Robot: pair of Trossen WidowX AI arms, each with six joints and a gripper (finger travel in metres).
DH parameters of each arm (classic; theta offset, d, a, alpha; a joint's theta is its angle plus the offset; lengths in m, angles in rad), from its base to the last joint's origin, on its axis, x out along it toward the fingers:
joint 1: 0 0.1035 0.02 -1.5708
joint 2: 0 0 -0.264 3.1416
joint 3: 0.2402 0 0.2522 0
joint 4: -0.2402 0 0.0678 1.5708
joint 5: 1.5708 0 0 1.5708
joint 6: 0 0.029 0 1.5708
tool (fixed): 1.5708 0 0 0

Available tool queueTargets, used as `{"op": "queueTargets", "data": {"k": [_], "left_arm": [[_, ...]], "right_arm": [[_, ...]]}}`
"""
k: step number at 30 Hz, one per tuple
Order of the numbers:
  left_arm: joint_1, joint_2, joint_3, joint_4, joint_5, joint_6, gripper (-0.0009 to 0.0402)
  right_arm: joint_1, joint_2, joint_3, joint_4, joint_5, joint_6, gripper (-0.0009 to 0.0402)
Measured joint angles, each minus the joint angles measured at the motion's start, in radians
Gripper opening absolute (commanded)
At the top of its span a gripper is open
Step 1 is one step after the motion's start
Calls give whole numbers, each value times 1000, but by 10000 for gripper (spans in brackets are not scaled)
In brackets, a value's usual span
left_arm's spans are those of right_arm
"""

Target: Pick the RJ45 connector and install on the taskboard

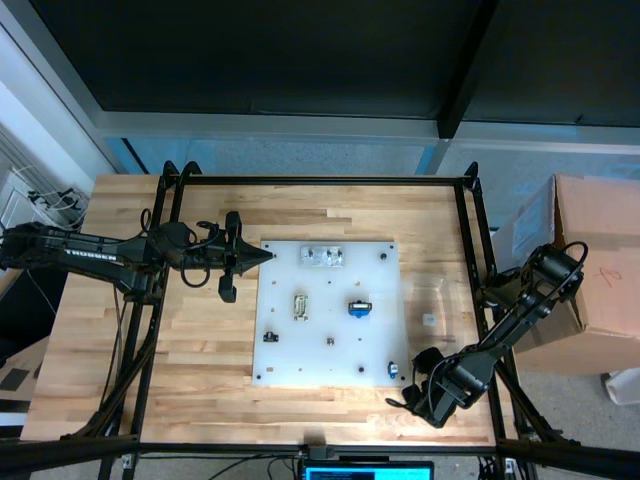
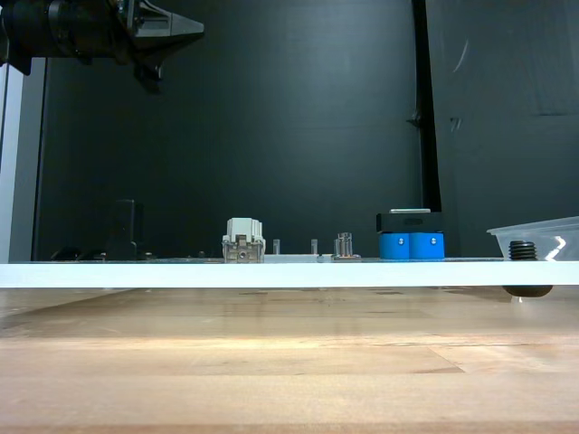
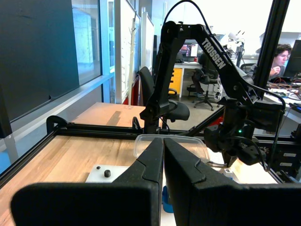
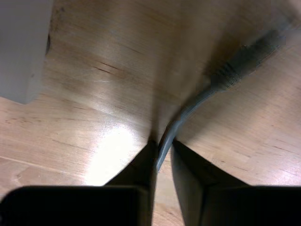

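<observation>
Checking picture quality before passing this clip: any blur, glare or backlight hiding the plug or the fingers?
Right wrist view: the plug is out of focus, its cable pinched in the right gripper by the board's near right corner; glare on the table. Left wrist view: bright background leaves the shut left gripper, raised at the board's far left corner, black.

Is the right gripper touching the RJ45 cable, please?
Touching: the right wrist view shows the right gripper pinching the RJ45 cable above the table; left gripper hovers shut at the board's edge.
</observation>
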Motion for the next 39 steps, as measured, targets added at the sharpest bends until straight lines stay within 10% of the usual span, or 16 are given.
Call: {"op": "queueTargets", "data": {"k": [23, 39], "left_arm": [[0, 0, 0, 0, 0, 0, 0], [0, 0, 0, 0, 0, 0, 0]], "right_arm": [[-15, -140, 72, -37, -82, -323, 0], [-343, -327, 84, -279, -180, -967, 0]]}}
